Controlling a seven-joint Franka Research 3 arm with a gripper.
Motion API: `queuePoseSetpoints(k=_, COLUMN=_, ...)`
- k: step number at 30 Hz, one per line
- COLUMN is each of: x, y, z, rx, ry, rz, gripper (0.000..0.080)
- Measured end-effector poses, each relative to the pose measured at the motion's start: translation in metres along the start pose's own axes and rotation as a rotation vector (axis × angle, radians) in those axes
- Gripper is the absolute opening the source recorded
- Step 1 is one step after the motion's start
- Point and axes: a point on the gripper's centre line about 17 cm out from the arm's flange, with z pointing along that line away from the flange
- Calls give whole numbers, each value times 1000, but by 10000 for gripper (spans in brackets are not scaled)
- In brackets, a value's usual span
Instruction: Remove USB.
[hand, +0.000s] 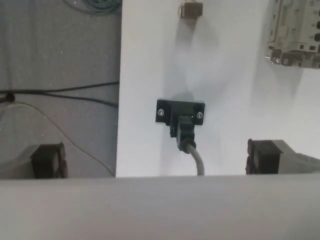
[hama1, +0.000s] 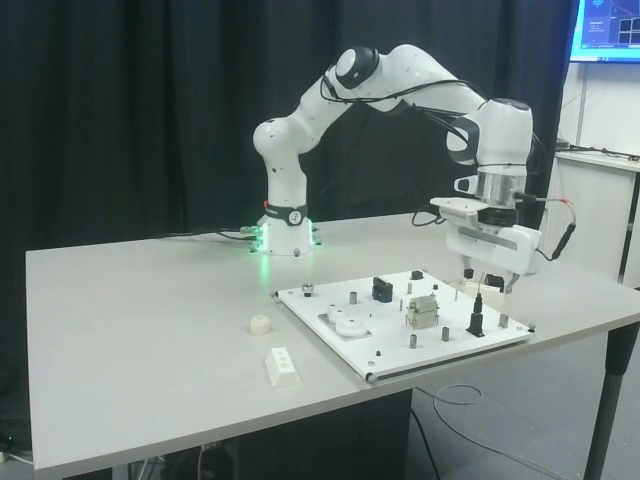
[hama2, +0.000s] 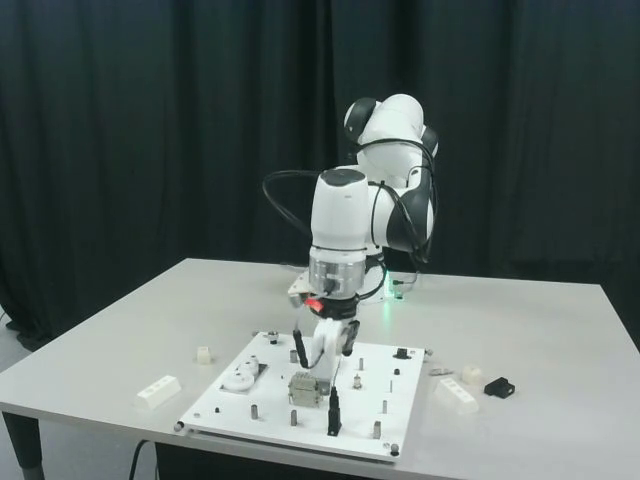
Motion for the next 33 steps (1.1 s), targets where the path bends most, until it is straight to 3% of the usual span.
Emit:
queuePoseSetpoints(k=12, x=-4, y=7, z=12, rx=-46, ry=3, rz=-40, gripper=800)
queuePoseSetpoints(k=33, x=-6, y=5, z=22, rx=-45, ry=-36, rz=-24, gripper=800)
